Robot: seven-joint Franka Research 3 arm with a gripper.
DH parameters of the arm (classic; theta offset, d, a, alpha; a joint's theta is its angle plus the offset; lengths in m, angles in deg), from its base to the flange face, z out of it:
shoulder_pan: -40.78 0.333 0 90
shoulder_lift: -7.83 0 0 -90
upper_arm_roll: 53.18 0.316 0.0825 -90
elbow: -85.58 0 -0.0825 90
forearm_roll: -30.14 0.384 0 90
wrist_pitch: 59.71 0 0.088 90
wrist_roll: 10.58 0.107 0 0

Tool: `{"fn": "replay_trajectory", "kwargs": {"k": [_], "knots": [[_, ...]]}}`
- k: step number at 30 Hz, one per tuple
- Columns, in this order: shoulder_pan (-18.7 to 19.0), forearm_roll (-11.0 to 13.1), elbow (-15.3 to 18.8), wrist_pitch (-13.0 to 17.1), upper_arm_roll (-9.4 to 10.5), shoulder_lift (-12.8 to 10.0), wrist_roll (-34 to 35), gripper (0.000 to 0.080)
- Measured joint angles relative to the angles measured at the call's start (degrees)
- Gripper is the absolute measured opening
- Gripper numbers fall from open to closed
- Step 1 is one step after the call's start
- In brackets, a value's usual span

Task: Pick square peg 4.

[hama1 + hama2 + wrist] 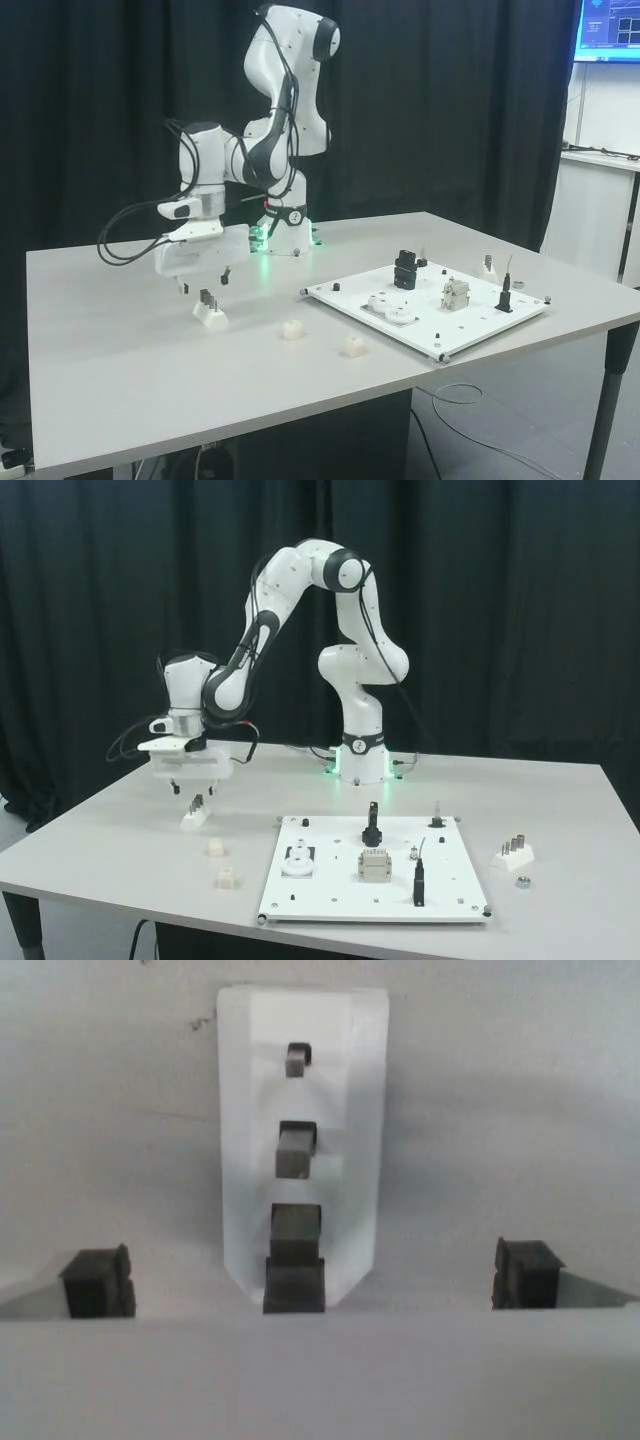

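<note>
A white peg holder lies on the grey table, carrying a row of grey square pegs from small to large. The largest peg is the one nearest the camera in the wrist view, with a smaller peg just behind it. My gripper is open, its black fingertips standing wide on either side of the largest peg, apart from it. From the room views the gripper hovers just above the holder, and the pegs stick up under the gripper.
Two small white blocks lie near the holder. A white assembly board with several fixtures sits mid-table. Another small white holder and a nut lie at the far right. The arm's base stands behind.
</note>
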Motion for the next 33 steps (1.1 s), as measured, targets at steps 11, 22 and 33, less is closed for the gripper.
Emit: {"fn": "replay_trajectory", "kwargs": {"k": [11, 22, 33], "knots": [[-0.03, 5.26, 2.48, 3.58, 0.0, -1.26, -5.05, 0.08], [-0.05, 8.64, 3.78, 4.86, 0.04, -1.26, -8.67, 0.08], [0.02, 11.56, 3.82, 4.89, 0.11, -1.26, -9.48, 0.0526]]}}
